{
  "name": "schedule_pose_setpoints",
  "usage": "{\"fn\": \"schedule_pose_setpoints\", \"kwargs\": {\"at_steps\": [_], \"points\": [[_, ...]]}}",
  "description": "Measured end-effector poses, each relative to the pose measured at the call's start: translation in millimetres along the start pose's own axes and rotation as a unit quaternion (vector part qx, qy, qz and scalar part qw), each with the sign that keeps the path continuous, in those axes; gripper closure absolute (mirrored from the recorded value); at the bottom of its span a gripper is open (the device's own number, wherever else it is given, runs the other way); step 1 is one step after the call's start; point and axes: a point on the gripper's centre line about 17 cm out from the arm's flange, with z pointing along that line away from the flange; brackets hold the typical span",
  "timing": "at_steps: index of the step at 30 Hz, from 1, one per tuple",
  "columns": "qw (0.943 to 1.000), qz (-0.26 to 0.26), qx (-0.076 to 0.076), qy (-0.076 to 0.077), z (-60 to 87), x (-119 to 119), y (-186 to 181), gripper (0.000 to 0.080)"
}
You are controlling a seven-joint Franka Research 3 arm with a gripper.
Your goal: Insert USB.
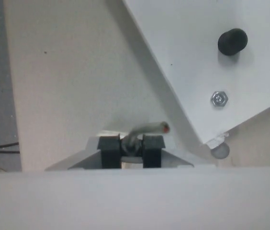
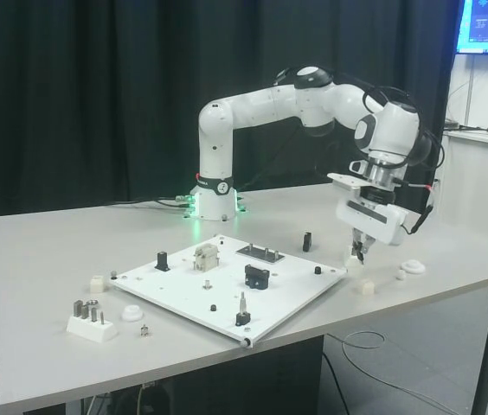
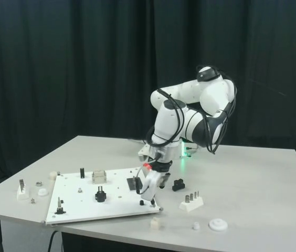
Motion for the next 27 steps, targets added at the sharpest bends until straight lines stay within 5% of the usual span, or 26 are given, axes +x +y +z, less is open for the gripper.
{"fn": "schedule_pose_setpoints", "kwargs": {"at_steps": [13, 27], "points": [[0.9994, -0.035, 0.001, 0.006, -5.9, 11.2, 0.1, 0.0710], [0.9970, -0.075, -0.013, 0.015, -21.1, 54.5, 22.9, 0.0711]]}}
